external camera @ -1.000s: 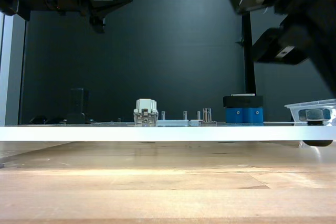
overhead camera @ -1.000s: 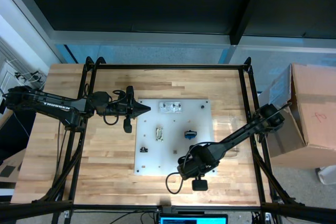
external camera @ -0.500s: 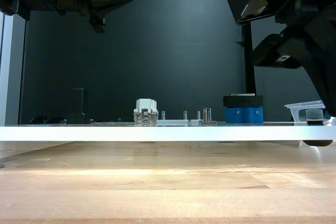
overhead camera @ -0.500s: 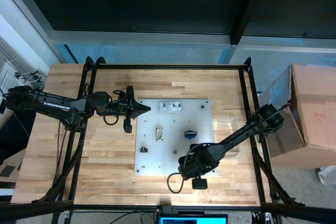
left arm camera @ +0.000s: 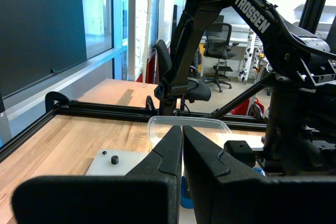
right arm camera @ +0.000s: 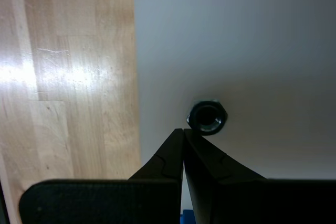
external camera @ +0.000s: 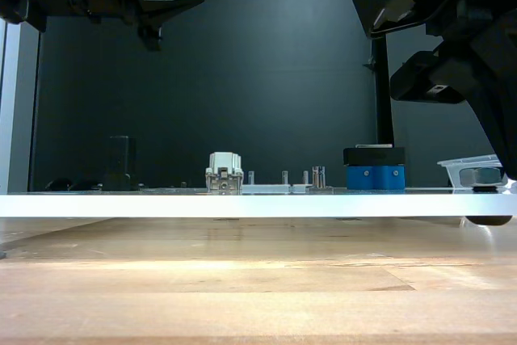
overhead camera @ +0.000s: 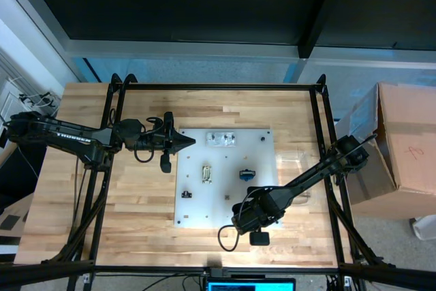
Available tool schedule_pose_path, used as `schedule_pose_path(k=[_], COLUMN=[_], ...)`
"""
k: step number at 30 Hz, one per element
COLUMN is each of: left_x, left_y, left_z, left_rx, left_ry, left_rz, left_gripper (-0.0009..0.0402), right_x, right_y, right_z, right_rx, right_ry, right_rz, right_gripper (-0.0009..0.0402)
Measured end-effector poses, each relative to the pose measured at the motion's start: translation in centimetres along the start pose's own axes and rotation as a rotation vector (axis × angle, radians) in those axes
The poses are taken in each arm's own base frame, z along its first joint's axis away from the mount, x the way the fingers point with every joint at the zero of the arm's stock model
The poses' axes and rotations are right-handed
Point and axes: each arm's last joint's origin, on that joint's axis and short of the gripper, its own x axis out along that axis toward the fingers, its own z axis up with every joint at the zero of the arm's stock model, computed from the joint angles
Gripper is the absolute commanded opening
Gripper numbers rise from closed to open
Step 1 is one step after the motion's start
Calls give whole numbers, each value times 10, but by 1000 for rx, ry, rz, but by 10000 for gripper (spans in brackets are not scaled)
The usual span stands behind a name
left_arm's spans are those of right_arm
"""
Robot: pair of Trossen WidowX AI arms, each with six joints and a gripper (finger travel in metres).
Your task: Unfasten the M12 nut and place it in the container
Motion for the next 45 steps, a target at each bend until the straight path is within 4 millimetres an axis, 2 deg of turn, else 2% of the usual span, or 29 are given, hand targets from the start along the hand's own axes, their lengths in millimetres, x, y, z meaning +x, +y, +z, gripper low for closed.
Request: schedule_pose_path(k=[7, 13, 21, 29, 33, 40, 45], left_x=[0, 0, 0, 0, 0, 0, 0], left_y=[0, 0, 0, 0, 0, 0, 0], left_z=[0, 0, 0, 0, 0, 0, 0], left_rx=[0, 0, 0, 0, 0, 0, 0], left_ry=[0, 0, 0, 0, 0, 0, 0], left_rz=[0, 0, 0, 0, 0, 0, 0], left_gripper=[0, 0, 0, 0, 0, 0, 0], right_x=[-1, -20, -29, -32, -30, -9, -3], right_y=[-1, -16, -12, 5, 6, 7, 7], right_z=[-1, -7, -11, -7, -5, -1, 1], right_rx=[-8, 33, 54, 5, -8, -24, -22], right_ry=[0, -126, -73, 7, -3, 15, -11], right_rz=[-18, -371, -225, 151, 158, 130, 91], right_gripper=[0, 0, 0, 0, 0, 0, 0])
